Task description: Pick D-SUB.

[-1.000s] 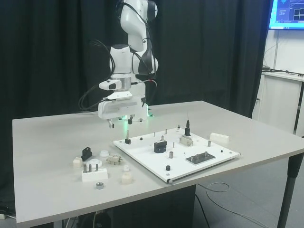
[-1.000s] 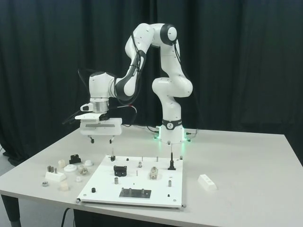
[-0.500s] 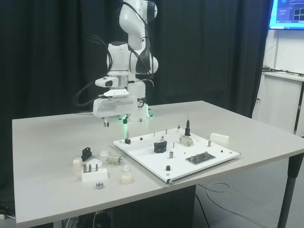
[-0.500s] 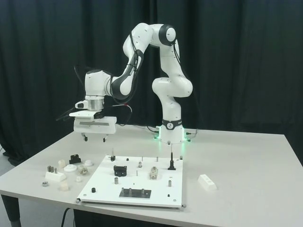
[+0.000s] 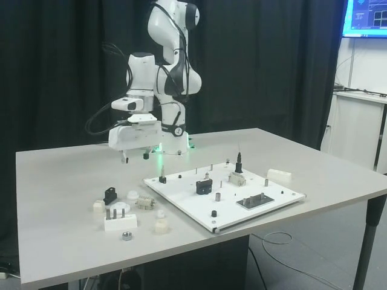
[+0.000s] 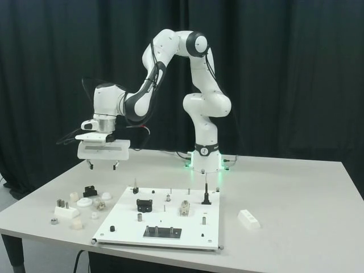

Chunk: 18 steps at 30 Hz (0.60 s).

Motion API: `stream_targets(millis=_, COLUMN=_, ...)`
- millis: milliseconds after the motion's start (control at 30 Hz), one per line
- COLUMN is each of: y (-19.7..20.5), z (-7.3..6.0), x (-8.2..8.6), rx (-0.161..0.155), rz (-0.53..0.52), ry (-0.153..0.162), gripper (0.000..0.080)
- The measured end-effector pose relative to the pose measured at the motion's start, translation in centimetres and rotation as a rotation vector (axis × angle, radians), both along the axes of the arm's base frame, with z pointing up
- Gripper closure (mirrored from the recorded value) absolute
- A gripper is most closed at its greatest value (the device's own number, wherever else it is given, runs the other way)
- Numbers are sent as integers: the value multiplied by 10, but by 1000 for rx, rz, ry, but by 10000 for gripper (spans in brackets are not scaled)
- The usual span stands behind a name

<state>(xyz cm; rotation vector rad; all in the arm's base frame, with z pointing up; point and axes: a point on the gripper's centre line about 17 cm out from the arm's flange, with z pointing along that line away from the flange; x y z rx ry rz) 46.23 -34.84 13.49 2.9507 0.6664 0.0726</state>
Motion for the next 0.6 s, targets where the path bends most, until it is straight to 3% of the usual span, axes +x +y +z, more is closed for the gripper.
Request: stream_targets(millis=600, y=-45, z=-10, x=-22, rx=-26, rz=248, ry=49, gripper=3)
